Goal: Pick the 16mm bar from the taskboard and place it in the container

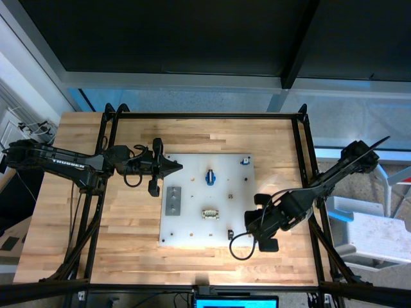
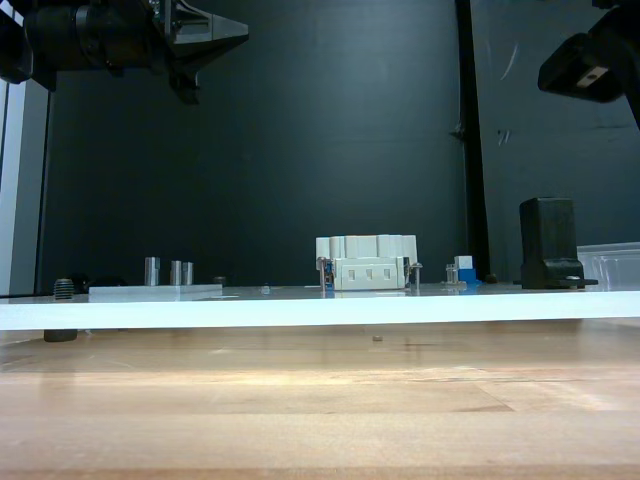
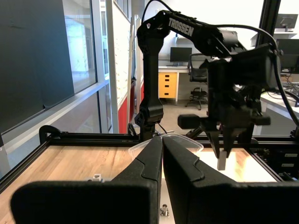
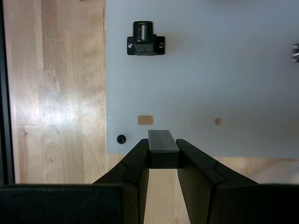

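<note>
Right gripper (image 4: 163, 152): fingers closed on the small dark square-ended metal bar (image 4: 163, 139), which is pinched between the tips and held in the air over the edge of the flat white square taskboard (image 4: 210, 70), near the black blocky fitting (image 4: 145, 38).
Left gripper (image 3: 162, 156): fingers pressed together, holding nothing, raised over the board's left edge.

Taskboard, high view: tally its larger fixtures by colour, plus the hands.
Blue: 2, blue knob and small blue piece.
Grey: 1, metal block.
Silver: 1, connector.
Black: 1, blocky fitting.
Hands: 2, left hand shut over the far left corner of the taskboard; right hand shut on the 16mm bar over its near right corner.
Total: 7.
</note>
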